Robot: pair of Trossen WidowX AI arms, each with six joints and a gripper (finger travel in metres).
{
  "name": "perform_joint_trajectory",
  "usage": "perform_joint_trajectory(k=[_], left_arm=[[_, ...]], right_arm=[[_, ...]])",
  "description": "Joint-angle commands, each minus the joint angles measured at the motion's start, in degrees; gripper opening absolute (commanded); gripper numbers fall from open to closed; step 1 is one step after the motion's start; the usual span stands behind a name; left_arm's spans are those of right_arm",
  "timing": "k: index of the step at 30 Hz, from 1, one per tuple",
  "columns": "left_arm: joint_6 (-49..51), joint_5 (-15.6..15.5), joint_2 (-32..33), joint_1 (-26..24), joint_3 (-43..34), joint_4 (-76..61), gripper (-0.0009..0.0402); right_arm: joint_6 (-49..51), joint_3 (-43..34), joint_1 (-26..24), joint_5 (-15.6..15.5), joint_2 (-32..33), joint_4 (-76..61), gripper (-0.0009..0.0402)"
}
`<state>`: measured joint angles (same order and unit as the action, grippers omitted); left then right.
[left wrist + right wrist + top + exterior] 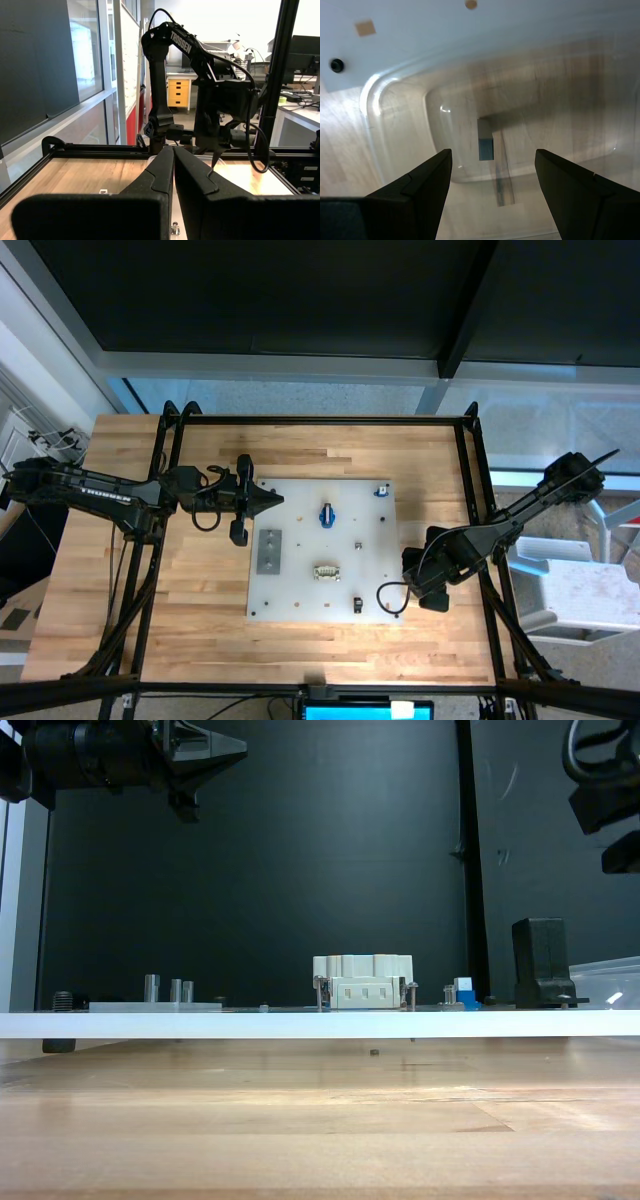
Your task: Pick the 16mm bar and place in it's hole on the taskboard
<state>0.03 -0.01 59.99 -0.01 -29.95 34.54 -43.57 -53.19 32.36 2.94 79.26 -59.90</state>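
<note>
**16mm bar not yet in either gripper**

16mm bar: neither gripper holds it, and I cannot tell for certain where it lies. The right gripper [493, 152] hangs with its fingers spread wide and empty over a clear tray [395, 100] just beside the right edge of the taskboard [300, 585]. A small dark-and-blue shape [486, 142] shows in the tray between the fingers, and whether that is the bar I cannot say. The left gripper [272, 499] is clenched on nothing, held high over the board's far left corner.

By my reading this is the pick step, at its start. The next move calls for the right gripper to find the bar, go down squarely around it and close. The matching hole comes after that, probably in the grey block [270, 550].

Counted: two arms, two grippers, one taskboard on one table [150, 620], one tray. The low view shows three pegs [151, 988] upright on the grey block, one white connector [362, 982] and one black block [540, 960].
</note>
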Motion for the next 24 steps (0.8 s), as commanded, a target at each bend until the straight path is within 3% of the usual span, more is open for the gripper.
perform_joint_trajectory(k=[1,14,24], left_arm=[[0.00,0.00,0.00,0.02,0.00,0.02,0.0000],[-0.02,0.00,0.00,0.00,0.00,0.02,0.0000],[-0.02,0.00,0.00,0.00,0.00,0.02,0.0000]], right_arm=[[0.17,1.64,0.04,-0.04,0.00,2.14,0.0232],[0.09,6.38,0.26,-1.01,0.11,8.50,0.0230],[0.15,8.04,0.26,-1.03,0.87,11.21,0.0196]])
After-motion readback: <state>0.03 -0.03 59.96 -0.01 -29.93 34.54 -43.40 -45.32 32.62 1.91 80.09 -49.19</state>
